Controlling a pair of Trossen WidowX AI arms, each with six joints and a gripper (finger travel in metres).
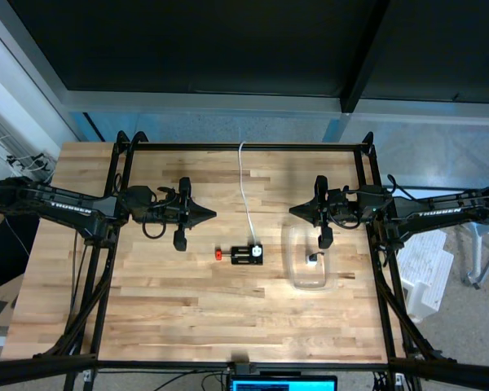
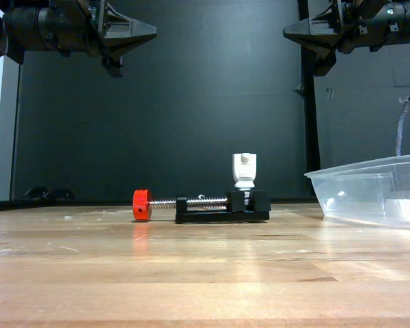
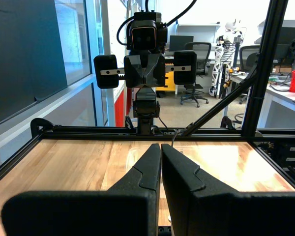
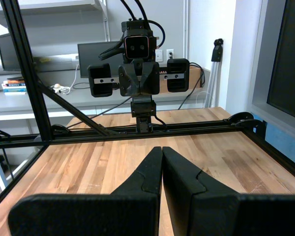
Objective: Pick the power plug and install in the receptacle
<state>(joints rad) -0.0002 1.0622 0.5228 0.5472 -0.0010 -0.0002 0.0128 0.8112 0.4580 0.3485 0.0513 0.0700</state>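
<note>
Above the table (image 1: 187, 314), left tool (image 1: 212, 214) and right tool (image 1: 293, 211) hang closed, empty, plug (image 1: 313, 257) indistinct.

In the low view the left gripper (image 2: 154, 29) and right gripper (image 2: 285, 31), high over the table (image 2: 191, 273), are cut by the top edge, the clear tray (image 2: 369, 195) runs off the right edge, and the power plug (image 1: 316, 257) inside it is a mere speck in the high view.
</note>
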